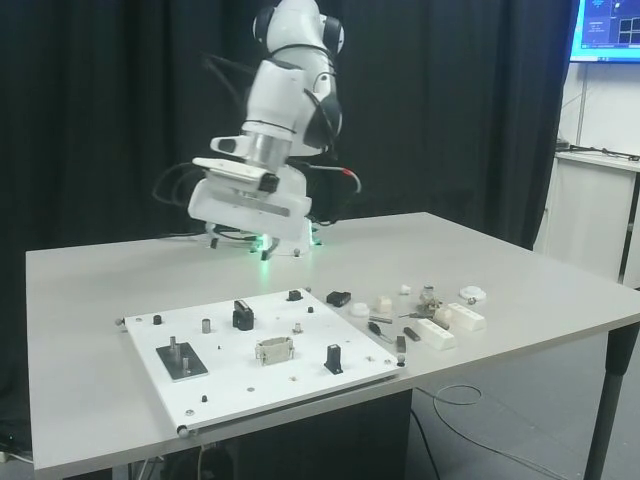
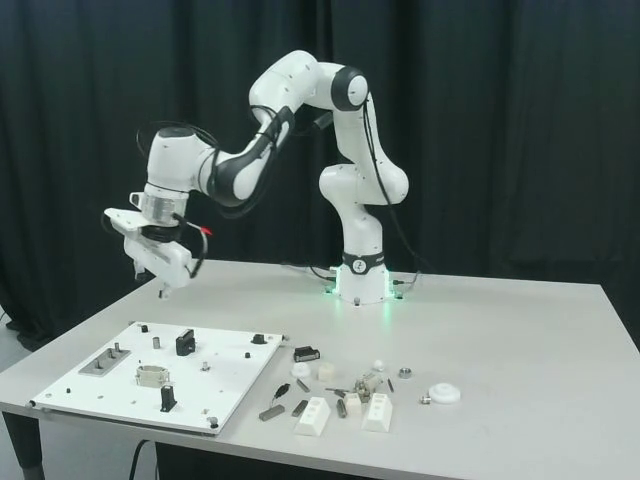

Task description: Remove round peg 4.

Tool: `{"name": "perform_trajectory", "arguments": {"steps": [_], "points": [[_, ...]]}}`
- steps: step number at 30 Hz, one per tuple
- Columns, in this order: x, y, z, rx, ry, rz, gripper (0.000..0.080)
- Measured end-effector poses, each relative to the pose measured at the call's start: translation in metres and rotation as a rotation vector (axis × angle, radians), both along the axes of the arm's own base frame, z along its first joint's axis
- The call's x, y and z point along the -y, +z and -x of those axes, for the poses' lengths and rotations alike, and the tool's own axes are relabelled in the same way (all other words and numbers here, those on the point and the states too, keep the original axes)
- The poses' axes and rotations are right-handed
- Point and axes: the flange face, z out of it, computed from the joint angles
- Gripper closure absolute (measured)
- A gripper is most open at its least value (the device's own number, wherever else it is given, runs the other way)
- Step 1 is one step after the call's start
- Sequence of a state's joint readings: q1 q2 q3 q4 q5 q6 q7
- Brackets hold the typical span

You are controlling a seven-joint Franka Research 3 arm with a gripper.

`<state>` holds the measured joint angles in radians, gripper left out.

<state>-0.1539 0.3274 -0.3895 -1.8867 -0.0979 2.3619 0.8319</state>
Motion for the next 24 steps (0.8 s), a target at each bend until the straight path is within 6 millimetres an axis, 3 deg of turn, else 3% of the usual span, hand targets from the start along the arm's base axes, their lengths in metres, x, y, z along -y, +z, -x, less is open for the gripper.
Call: {"name": "perform_trajectory", "arguments": {"steps": [10,24], "points": [[0.033,-0.008,0.018,0.095,-0.168,-0.122,0.0003],[0.054,-0.033,0.039,0.036,-0.246,-0.185,0.0003]]}}
